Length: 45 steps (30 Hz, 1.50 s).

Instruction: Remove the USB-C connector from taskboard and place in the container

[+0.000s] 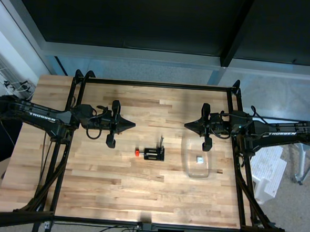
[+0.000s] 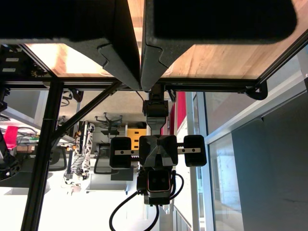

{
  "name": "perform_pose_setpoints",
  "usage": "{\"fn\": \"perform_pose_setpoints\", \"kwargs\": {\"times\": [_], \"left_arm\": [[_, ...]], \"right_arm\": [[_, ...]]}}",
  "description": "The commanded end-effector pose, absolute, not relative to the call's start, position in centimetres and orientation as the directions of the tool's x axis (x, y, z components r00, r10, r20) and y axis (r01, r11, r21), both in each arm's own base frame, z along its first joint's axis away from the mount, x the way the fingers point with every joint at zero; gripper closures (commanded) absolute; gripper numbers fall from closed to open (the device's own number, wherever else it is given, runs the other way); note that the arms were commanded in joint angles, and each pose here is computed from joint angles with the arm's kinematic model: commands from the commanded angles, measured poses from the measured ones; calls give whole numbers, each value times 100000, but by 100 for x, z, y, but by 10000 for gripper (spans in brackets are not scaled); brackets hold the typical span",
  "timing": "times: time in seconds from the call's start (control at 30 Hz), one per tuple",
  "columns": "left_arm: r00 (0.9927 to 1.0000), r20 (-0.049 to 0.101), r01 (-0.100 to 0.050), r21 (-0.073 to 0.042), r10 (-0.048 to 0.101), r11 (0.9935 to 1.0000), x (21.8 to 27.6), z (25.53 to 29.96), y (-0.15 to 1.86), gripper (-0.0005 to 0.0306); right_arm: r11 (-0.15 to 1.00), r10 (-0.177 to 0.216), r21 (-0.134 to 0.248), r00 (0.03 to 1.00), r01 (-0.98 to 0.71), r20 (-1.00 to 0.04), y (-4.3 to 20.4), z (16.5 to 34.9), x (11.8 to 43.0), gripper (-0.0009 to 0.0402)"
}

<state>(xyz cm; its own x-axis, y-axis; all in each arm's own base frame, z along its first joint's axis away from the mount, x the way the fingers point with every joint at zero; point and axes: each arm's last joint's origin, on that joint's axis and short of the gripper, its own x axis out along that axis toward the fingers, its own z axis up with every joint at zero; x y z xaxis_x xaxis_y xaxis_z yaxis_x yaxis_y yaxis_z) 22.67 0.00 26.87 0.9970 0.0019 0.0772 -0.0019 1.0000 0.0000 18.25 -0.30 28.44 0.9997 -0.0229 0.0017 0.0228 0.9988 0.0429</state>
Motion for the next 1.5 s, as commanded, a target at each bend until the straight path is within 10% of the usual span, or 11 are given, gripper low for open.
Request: {"fn": "perform_pose_setpoints", "kwargs": {"times": [0.03, 0.3, 0.4, 0.97, 1.23, 1.5], "left_arm": [[99705, 7679, -154, 6, 153, 100000, 2268, 2686, 0, 300], [99705, 7679, -154, 6, 153, 100000, 2268, 2686, 0, 300], [99705, 7679, -154, 6, 153, 100000, 2268, 2686, 0, 300], [99705, 7679, -116, 9, 114, 100000, 2268, 2686, 0, 300], [99705, 7679, -192, 6, 191, 100000, 2268, 2686, 1, 300], [99705, 7679, -154, 6, 153, 100000, 2268, 2686, 0, 300]], "right_arm": [[99882, -2060, 4406, 99979, 2052, 134, -27, 2843, 1825, 393], [99850, -1259, 5319, 99992, 1262, -95, -23, 2841, 1825, 393], [99499, 7775, 6544, 99650, -7562, -3058, 3, 2873, 1829, 393], [98585, 16639, 7985, 80252, -14740, -57296, 145, 3073, 2045, 393], [98594, 15932, 8353, 66335, -14473, -73116, 176, 2971, 2292, 393], [99864, 3819, 902, 60259, -5136, -79714, 196, 2825, 2514, 369]]}}
